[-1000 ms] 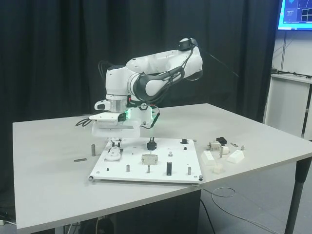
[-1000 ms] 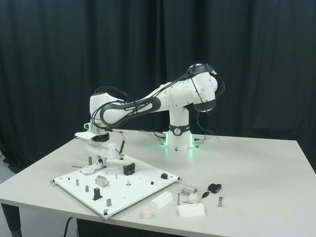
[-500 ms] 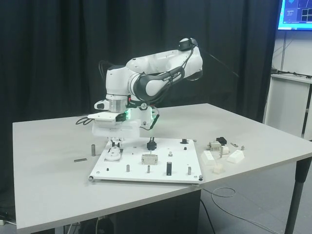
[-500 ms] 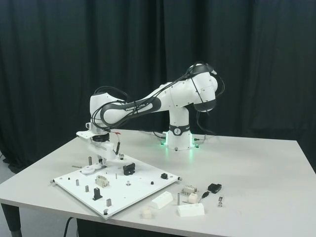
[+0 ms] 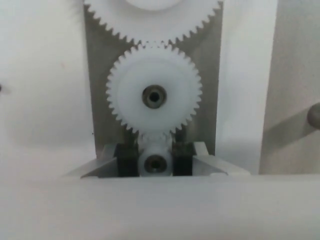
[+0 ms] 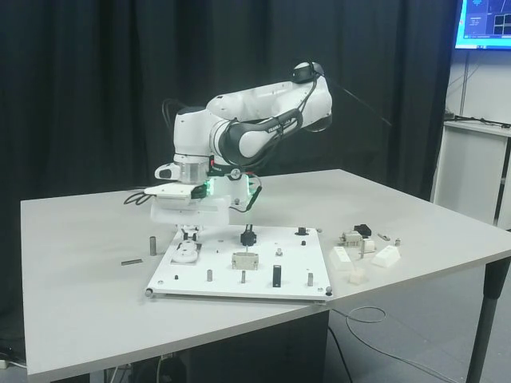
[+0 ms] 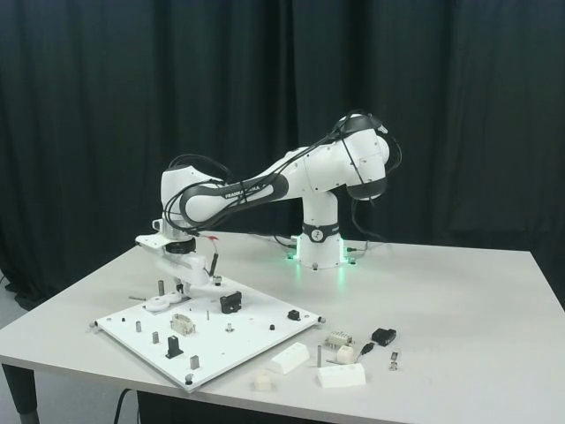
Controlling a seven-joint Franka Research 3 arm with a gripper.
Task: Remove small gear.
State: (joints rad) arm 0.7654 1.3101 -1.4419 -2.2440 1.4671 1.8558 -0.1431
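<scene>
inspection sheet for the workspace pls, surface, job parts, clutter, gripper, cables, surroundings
surface: grey table carrying a white board studded with small pegs and fixtures.
job's things: small gear sits between the black fingers, meshed with the middle gear, which meshes with a large gear.
clutter: white blocks and small connectors loose on the table beside the board; a peg stands off the board.
gripper: gripper down at the board, closed on the small gear.
cables: black cable loops along the arm.
surroundings: black curtain; screen and white cabinet at the side.
</scene>
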